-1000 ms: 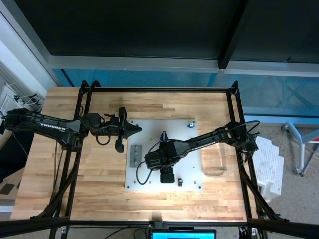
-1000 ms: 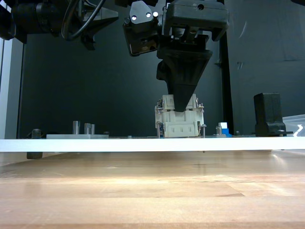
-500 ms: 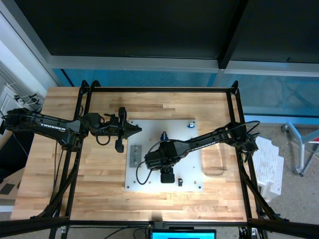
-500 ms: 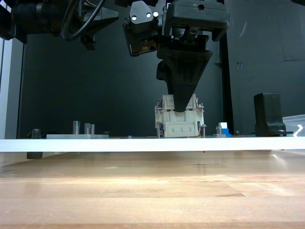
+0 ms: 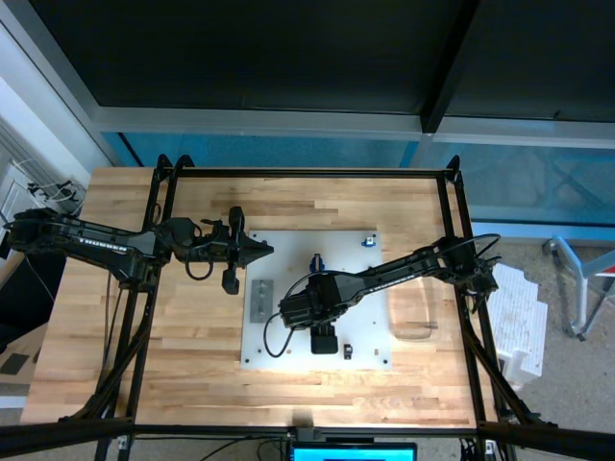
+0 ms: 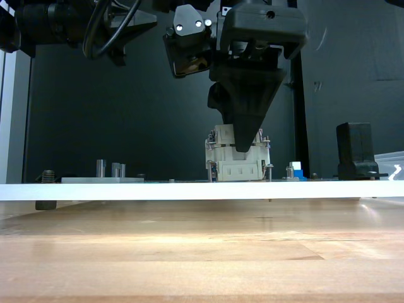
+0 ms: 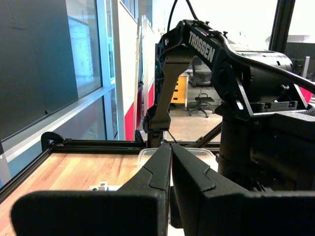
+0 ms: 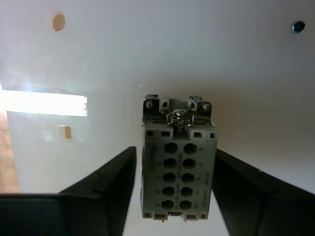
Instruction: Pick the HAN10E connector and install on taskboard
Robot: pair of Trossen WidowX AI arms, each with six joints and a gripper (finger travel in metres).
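1. han10e connector (image 8: 179,167) stands upright on the near half of the taskboard (image 5: 370,331) with its pin holes facing up. in the low view it rests level on a matching lower housing, so the picking is done and the placing looks done or very nearly so.
2. right gripper (image 6: 243,144) hangs straight above the connector, with its fingers spread to either side of the block. the right wrist view shows a sliver of white board between one finger and the connector's side. whether the other finger touches the block or sits just beside it cannot be told. it is not clamping anything.
3. what is left, by this reading, is small: the right arm must lift clear without dragging the block. whether the connector is pressed fully home cannot be read from these views, so a last push down may be needed.
4. a little farther back and to the left lies the grey metal block (image 5: 260,300), well apart from the connector and playing no part.
5. farther still, the left gripper (image 5: 269,249) hovers over the board's far left edge, fingers pressed together on nothing, apparently parked.
6. at the far edge sits a small blue piece (image 5: 369,240), not involved.
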